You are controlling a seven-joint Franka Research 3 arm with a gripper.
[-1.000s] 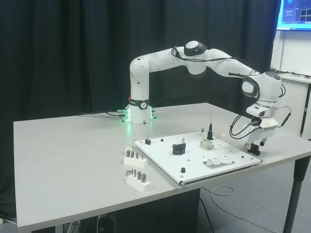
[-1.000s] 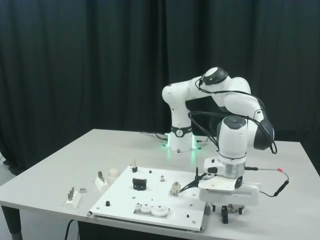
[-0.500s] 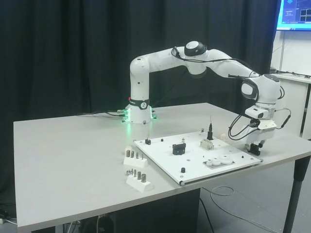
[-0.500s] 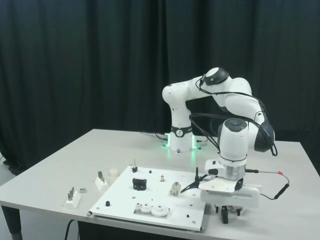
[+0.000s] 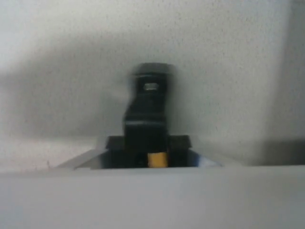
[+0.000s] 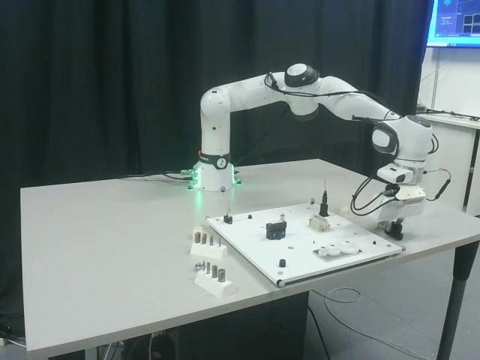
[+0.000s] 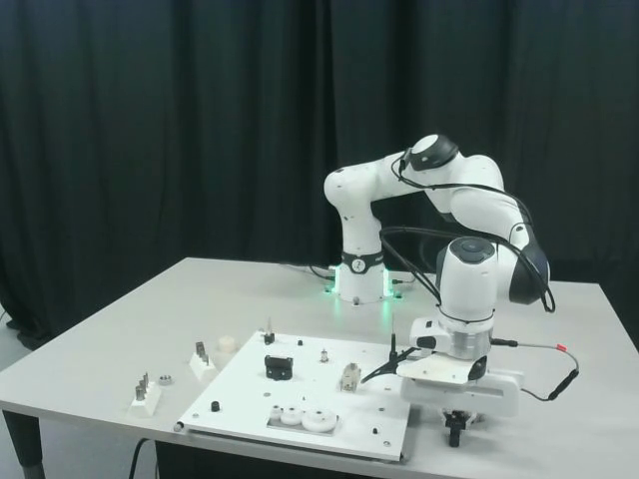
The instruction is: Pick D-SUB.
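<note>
Hangs low with the gripper [image 7: 455,431] close over the grey table [image 6: 112,225], just beside the white board [image 6: 300,251]. Shows the black D-SUB [image 5: 147,121] directly beneath in the wrist view. Cannot tell whether clenched or released.

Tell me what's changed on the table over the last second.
The gripper has dropped lower, close to the grey table just beside the edge of the white board, and the wrist has turned a little. The board, its parts and the two small white blocks stayed where they were.
</note>
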